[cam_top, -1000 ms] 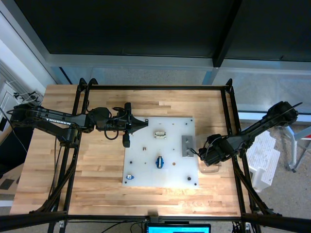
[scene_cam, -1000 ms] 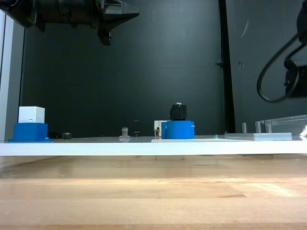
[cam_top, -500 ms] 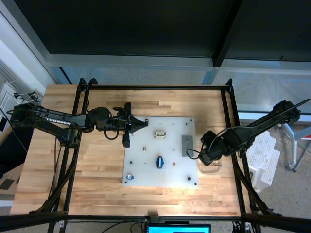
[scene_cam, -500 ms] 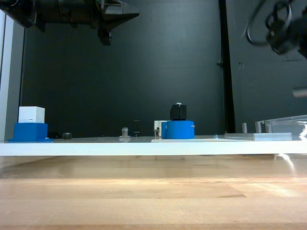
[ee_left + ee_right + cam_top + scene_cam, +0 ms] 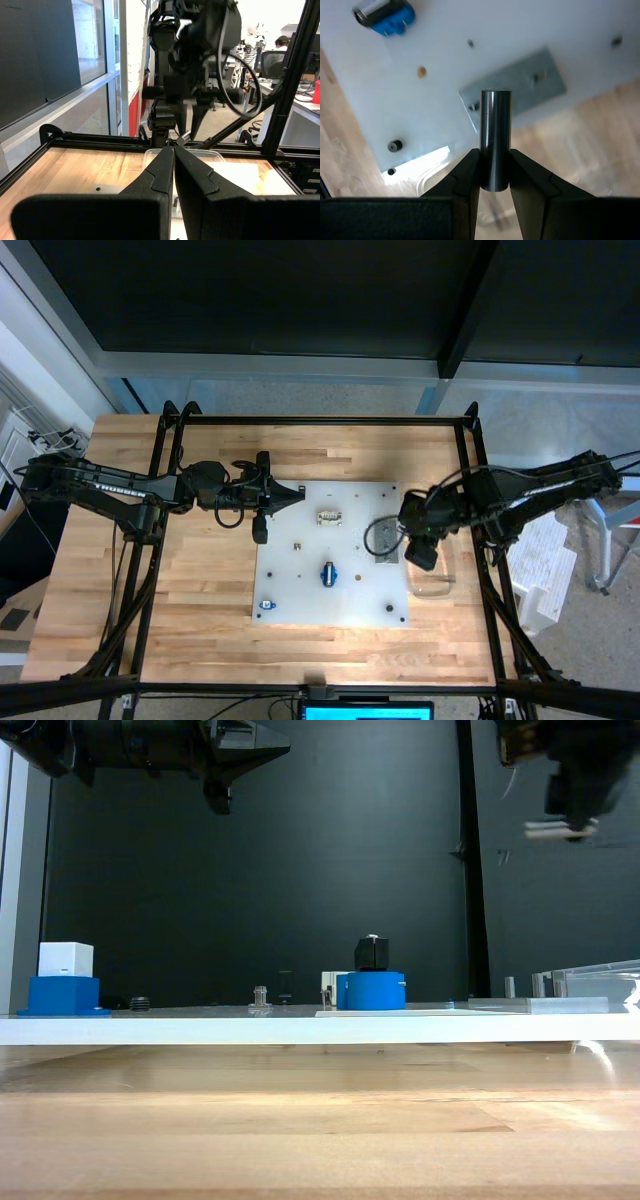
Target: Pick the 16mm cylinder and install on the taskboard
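Jaws of the right gripper [image 5: 495, 165] stand narrow, pinching the cylinder [image 5: 495, 125] by 1 end, so that most of its length sticks out past the fingertips. The peg is dark, silvery and round, and it lies in line with the fingers. Beyond it in the right wrist view are the white board [image 5: 470, 60], the grey block [image 5: 520, 90], whose near end the cylinder overlaps, and the blue connector [image 5: 385, 17] further off.

From above, the right gripper [image 5: 420, 545] hangs over the board's [image 5: 300, 580] right edge, just beside the grey block [image 5: 385, 538] and near the clear tray [image 5: 440, 585]. A loop of cable crosses the block. The blue connector [image 5: 328, 574] stands near the board's middle and the beige socket [image 5: 329, 517] lies toward its far side. In the low view the right gripper [image 5: 565, 790] is blurred and well above the board [image 5: 300, 1028]; the cylinder cannot be made out there.

The left gripper [image 5: 295, 492] points inward over the board's far left corner, high above it in the low view [image 5: 265, 742]. Its 2 fingers [image 5: 160, 170] are pressed together with nothing between them.
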Action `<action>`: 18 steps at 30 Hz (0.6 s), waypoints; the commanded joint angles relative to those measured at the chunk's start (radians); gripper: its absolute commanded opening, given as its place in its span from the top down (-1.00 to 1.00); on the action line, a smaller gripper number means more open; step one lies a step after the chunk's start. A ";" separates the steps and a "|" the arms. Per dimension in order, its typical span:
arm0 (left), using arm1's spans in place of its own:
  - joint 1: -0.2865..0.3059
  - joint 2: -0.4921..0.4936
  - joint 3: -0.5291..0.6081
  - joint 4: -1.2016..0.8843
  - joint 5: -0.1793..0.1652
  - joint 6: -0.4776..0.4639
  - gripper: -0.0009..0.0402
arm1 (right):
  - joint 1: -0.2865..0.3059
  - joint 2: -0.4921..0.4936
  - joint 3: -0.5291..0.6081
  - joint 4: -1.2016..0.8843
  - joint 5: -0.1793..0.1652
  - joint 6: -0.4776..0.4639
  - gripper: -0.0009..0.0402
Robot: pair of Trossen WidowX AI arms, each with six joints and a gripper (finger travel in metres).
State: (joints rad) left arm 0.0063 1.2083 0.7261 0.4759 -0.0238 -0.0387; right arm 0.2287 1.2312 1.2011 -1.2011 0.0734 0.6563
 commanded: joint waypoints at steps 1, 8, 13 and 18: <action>0.000 0.000 0.000 0.000 0.000 0.000 0.95 | -0.047 0.040 0.070 -0.023 -0.014 -0.105 0.96; 0.000 0.000 0.000 0.016 0.000 -0.001 0.95 | -0.127 0.140 0.230 -0.034 -0.084 -0.242 0.96; 0.000 0.004 0.000 -0.006 0.087 -0.108 0.95 | -0.135 0.234 0.348 -0.093 -0.083 -0.311 0.96; -0.016 0.029 0.000 0.001 0.087 -0.109 0.78 | -0.135 0.321 0.451 -0.100 -0.094 -0.367 0.96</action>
State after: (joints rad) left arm -0.0048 1.2278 0.7261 0.4747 0.0666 -0.1490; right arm 0.0929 1.5322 1.6260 -1.3006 -0.0158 0.3004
